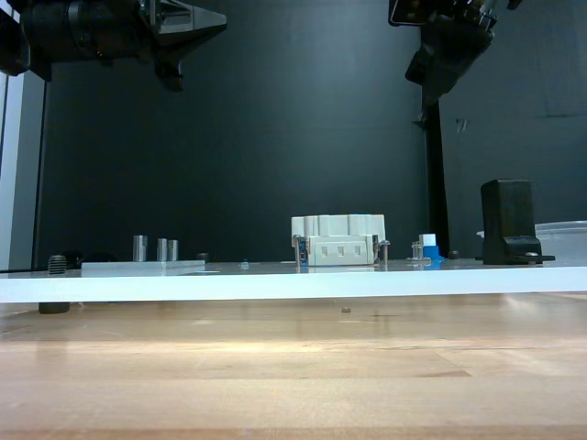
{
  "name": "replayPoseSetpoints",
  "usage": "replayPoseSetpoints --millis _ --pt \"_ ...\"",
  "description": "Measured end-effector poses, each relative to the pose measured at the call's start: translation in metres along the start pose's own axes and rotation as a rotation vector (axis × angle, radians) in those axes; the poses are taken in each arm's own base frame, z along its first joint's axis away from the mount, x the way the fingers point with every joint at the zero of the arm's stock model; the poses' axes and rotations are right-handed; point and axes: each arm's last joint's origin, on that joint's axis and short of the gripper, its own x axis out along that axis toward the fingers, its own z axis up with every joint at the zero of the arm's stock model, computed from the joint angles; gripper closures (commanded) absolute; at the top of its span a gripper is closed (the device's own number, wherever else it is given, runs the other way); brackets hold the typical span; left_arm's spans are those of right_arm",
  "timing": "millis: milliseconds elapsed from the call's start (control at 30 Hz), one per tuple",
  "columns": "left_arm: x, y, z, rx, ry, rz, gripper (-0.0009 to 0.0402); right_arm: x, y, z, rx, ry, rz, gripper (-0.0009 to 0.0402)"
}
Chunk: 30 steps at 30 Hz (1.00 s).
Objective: Pick the 16mm bar from the taskboard and place it in the container
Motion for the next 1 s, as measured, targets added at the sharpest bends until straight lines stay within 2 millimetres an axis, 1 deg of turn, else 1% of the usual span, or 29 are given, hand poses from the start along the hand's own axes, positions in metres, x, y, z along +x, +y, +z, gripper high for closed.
replayPoseSetpoints --millis 333,800,1000 --pt "0.000 0.000 0.000 0.000 0.000 0.000 0.0393 0.007 0.018 0.005 0.010 0.083 0.025 0.0393" --pt "0.000 0.000 0.000 0.000 0.000 0.000 0.0393 0.008 0.046 -0.008 0.015 0.173 0.049 0.0393" --pt "0.000 0.000 0.000 0.000 0.000 0.000 0.0393 0.014 0.061 -0.013 0.010 0.209 0.060 0.0393"
